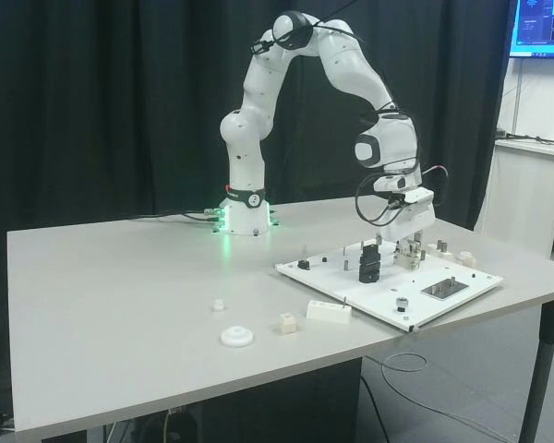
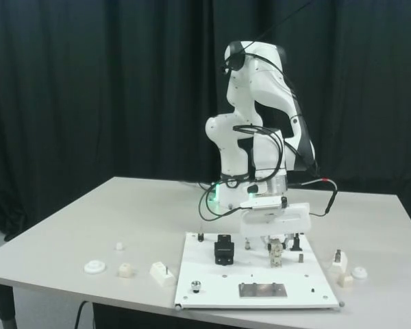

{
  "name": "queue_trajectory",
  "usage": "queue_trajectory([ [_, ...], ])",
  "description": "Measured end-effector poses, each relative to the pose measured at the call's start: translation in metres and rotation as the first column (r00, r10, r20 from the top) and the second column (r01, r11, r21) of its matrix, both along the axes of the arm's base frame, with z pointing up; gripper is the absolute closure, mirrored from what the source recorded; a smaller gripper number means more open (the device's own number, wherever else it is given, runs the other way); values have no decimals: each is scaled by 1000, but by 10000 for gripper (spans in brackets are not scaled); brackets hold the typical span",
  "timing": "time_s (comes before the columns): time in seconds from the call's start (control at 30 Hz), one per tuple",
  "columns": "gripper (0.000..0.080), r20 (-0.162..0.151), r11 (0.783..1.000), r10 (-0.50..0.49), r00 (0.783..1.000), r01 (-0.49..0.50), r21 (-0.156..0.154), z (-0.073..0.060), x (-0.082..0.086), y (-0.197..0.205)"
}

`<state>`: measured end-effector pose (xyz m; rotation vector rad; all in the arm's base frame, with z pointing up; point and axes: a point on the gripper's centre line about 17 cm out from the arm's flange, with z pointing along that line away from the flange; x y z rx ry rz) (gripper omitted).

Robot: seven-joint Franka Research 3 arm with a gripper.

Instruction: Insert waterproof.

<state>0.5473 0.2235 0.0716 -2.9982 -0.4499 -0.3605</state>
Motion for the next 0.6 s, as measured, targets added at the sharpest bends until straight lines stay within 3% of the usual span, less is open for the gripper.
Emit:
queue_trajectory([
  [0.6,482,48,1000,7,999,-7,2,1,-1,4],
])
